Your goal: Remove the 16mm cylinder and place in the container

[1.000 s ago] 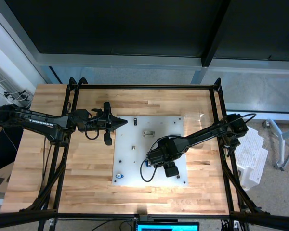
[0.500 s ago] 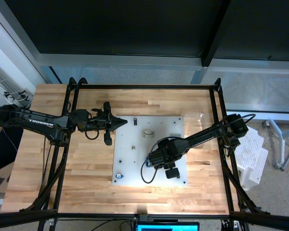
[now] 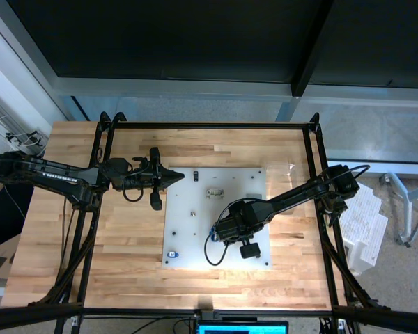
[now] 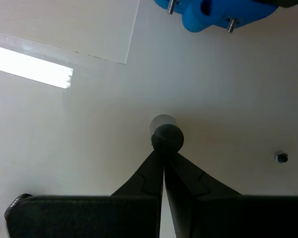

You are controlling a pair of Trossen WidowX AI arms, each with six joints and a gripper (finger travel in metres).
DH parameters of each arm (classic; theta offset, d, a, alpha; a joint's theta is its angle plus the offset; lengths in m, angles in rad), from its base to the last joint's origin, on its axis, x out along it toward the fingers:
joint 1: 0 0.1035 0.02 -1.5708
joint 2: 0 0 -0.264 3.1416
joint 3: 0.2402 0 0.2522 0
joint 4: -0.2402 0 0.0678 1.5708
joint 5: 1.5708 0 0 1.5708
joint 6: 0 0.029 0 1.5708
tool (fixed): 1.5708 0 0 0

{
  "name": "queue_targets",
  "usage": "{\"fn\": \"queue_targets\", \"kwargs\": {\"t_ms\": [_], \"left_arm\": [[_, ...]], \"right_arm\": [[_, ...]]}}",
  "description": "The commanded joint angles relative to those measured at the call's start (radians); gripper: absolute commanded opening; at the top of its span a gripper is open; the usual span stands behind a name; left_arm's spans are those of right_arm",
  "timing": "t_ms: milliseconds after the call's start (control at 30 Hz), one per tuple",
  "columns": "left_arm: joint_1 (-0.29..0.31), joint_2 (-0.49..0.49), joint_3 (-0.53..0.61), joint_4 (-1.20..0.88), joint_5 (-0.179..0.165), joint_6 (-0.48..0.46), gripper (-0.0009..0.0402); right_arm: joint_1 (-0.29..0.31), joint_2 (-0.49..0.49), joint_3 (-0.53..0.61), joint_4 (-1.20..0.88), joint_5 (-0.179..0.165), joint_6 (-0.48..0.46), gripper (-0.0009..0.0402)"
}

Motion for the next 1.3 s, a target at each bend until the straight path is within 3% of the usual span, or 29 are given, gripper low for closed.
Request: {"fn": "queue_targets", "kwargs": {"t_ms": [33,400,700,833,1033,1300], "left_arm": [[0.0,0.0,0.0,0.0,0.0,0.0,0.0],[0.0,0.0,0.0,0.0,0.0,0.0,0.0],[0.0,0.0,0.0,0.0,0.0,0.0,0.0],[0.0,0.0,0.0,0.0,0.0,0.0,0.0],[0.0,0.0,0.0,0.0,0.0,0.0,0.0],[0.0,0.0,0.0,0.0,0.0,0.0,0.0]], "right_arm": [[0.002,-0.008,0.001,-0.004,0.001,0.001,0.0001],[0.003,-0.045,0.004,-0.023,0.01,0.044,0.0],[0.005,-0.063,0.016,-0.056,0.012,0.194,0.0],[0.005,-0.078,0.016,-0.061,0.037,0.265,0.0],[0.007,-0.1,0.016,-0.06,0.063,0.325,0.0],[0.011,-0.107,0.016,-0.059,0.062,0.395,0.0]]}}
